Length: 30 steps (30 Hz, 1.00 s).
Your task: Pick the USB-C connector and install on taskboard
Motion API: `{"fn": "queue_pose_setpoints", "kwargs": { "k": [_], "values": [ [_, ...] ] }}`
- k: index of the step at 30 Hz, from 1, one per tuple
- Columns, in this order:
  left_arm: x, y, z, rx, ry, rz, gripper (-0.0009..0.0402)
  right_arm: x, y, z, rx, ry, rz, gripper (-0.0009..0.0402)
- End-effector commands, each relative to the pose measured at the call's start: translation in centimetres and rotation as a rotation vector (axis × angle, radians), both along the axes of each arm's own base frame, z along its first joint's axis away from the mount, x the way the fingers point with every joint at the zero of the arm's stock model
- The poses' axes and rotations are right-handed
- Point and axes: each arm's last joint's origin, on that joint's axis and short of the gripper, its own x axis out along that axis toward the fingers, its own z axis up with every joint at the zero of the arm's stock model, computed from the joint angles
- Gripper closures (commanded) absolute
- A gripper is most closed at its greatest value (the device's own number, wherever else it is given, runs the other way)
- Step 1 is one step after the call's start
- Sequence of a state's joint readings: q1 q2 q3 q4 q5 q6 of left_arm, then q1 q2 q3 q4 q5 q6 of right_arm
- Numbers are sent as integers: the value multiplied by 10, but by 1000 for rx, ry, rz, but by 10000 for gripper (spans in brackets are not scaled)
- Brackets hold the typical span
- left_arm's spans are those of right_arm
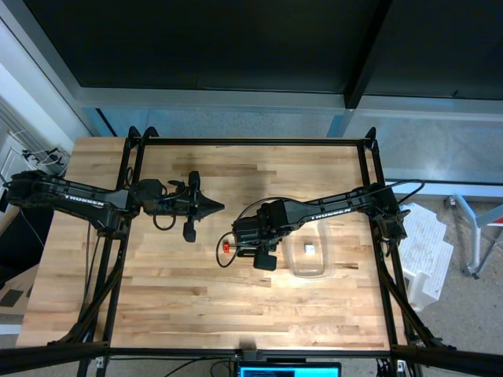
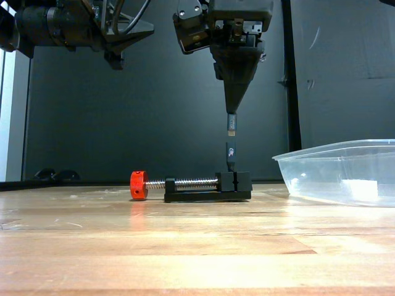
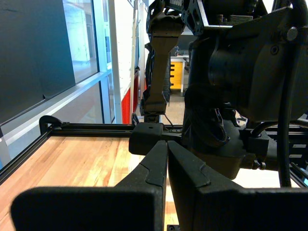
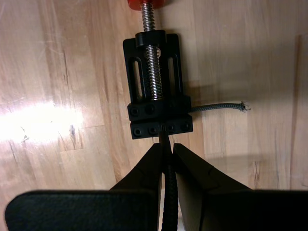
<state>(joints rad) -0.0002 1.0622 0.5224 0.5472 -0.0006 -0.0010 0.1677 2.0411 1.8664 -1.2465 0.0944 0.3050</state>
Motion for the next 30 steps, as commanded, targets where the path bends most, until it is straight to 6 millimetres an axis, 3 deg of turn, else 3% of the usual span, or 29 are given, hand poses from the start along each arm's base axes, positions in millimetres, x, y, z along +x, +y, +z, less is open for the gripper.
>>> {"fn": "queue_pose_setpoints", "kwargs": {
  "k": [1,30],
  "values": [
    [0,0,0,0,0,0,393,0,0,-3,-4,0,-1,394],
    [0,0,0,0,-1,0,393,1,0,-7,-8,-8,-12,394]
  ]
}}
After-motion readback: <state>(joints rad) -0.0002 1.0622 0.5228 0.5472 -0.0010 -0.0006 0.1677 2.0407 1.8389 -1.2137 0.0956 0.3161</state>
